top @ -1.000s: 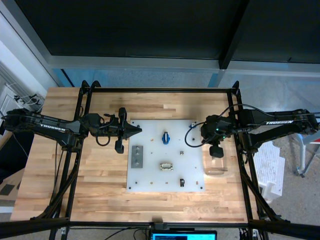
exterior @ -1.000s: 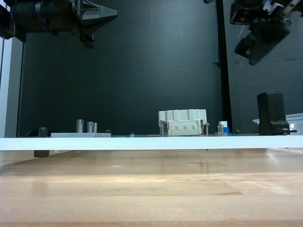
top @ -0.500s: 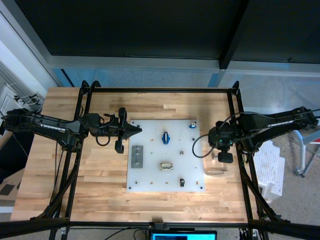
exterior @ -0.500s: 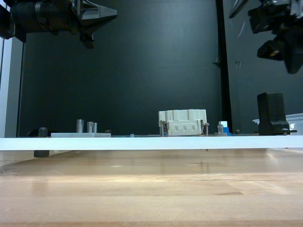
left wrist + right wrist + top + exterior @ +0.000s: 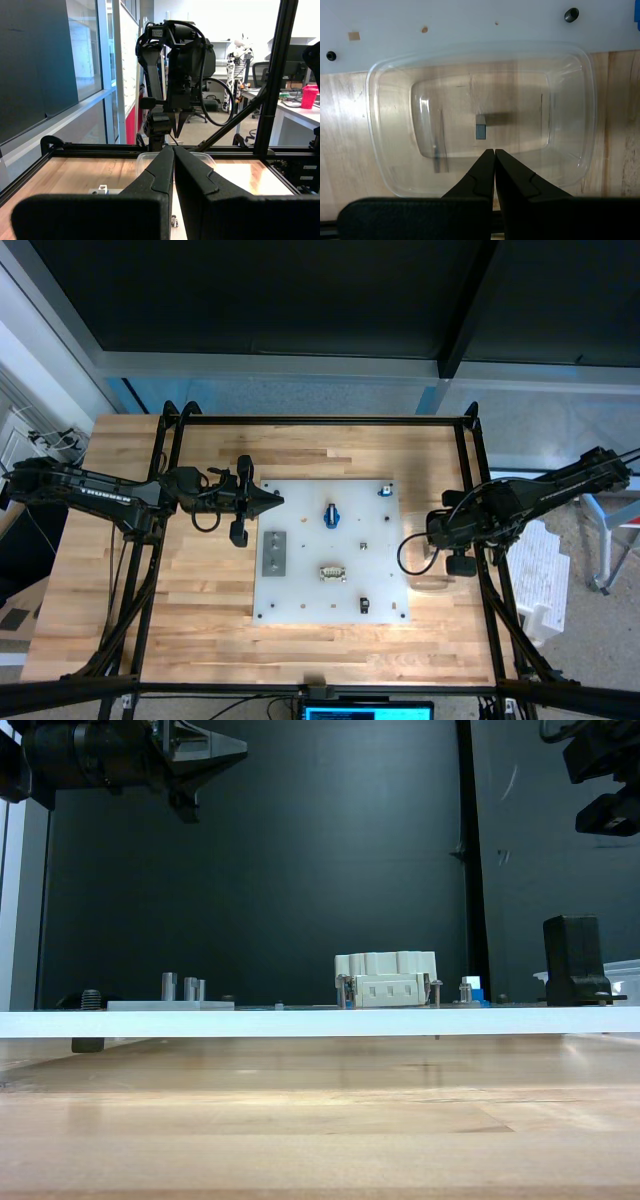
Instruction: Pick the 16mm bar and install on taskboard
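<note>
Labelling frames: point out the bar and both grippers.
bar (image 5: 480, 128): right wrist view, its middle, lying in tray (image 5: 390, 125).
right gripper (image 5: 494, 151): right wrist view, shut fingertips, above tray.
left gripper (image 5: 173, 148): left wrist view, shut fingertips, above taskboard (image 5: 300, 595).

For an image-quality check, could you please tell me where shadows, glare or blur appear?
Right wrist view: the 16mm bar casts a shadow in the clear tray, whose walls glint, under the shut right gripper. Left wrist view: bright background silhouettes the shut left gripper, above the taskboard. Low view: near tabletop is blurred.

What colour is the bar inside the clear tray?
Grey bar, best in right wrist view; right gripper hangs above tray, left gripper above taskboard edge.
</note>
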Robot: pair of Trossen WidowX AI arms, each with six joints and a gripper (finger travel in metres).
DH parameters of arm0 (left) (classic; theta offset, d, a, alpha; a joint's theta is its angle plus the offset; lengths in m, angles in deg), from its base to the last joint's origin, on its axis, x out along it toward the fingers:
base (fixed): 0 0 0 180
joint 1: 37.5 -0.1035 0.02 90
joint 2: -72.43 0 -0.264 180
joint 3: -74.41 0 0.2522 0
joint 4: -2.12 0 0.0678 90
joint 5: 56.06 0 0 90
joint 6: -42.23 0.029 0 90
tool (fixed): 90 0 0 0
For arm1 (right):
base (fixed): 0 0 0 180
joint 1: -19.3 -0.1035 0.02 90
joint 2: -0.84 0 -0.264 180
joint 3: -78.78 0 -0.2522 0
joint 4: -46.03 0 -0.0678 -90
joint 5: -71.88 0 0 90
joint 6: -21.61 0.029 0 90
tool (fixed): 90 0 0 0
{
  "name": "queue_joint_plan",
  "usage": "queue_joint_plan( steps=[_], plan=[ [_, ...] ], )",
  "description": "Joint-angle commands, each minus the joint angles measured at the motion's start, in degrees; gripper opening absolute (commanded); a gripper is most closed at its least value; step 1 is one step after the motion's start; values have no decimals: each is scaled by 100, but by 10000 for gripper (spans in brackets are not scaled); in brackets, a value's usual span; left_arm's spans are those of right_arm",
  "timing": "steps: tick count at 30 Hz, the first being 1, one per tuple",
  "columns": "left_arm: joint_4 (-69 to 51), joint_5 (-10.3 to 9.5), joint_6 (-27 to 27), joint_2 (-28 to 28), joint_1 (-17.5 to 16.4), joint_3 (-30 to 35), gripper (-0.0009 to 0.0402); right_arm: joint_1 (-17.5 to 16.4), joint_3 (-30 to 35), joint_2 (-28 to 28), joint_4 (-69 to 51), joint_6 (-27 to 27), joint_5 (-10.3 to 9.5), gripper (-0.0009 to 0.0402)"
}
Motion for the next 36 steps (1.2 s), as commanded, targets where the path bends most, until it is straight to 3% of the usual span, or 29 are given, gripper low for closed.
queue_joint_plan(
  steps=[1, 10, 24, 36],
  plan=[
    [2, 2, 0, 0, -2, 2, 0, -66, -37, -46, -22, 81, 107, 0],
    [2, 2, 0, 0, -2, 2, 0, -79, -238, -46, 55, 208, 101, 10],
    [0, 2, 0, 0, -2, 2, 0, -240, -815, 33, 835, 433, 55, 148],
    [2, 2, 0, 0, -2, 2, 0, -282, -1250, 87, 1202, 485, 57, 201]
  ],
)
